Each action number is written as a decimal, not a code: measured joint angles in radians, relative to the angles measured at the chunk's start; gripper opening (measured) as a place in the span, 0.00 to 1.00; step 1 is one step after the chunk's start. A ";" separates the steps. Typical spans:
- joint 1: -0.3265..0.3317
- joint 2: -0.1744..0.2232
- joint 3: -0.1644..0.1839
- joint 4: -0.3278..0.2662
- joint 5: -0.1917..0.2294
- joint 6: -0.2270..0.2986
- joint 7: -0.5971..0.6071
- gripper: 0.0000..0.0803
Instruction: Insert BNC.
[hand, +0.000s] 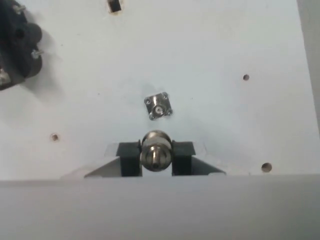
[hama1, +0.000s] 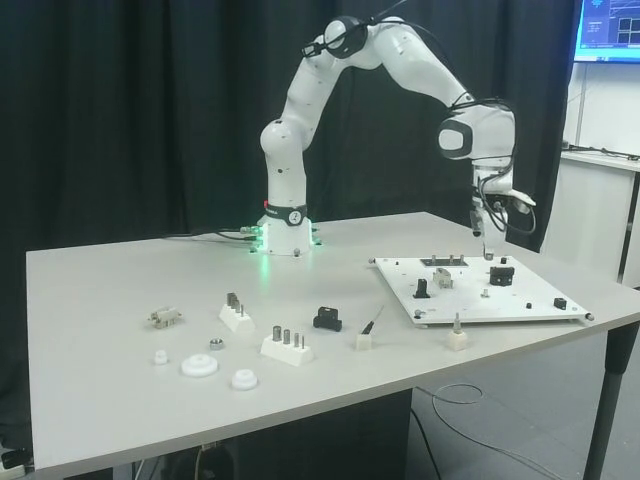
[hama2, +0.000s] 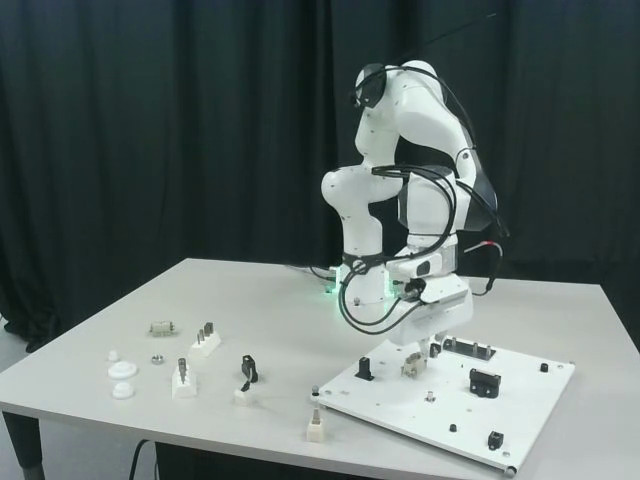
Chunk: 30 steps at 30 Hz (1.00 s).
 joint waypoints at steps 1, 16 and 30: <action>-0.001 0.004 0.000 0.003 0.000 0.000 -0.003 0.16; -0.017 0.066 0.001 0.036 0.015 -0.011 -0.025 0.16; -0.020 0.112 0.007 0.071 0.074 -0.023 -0.030 0.16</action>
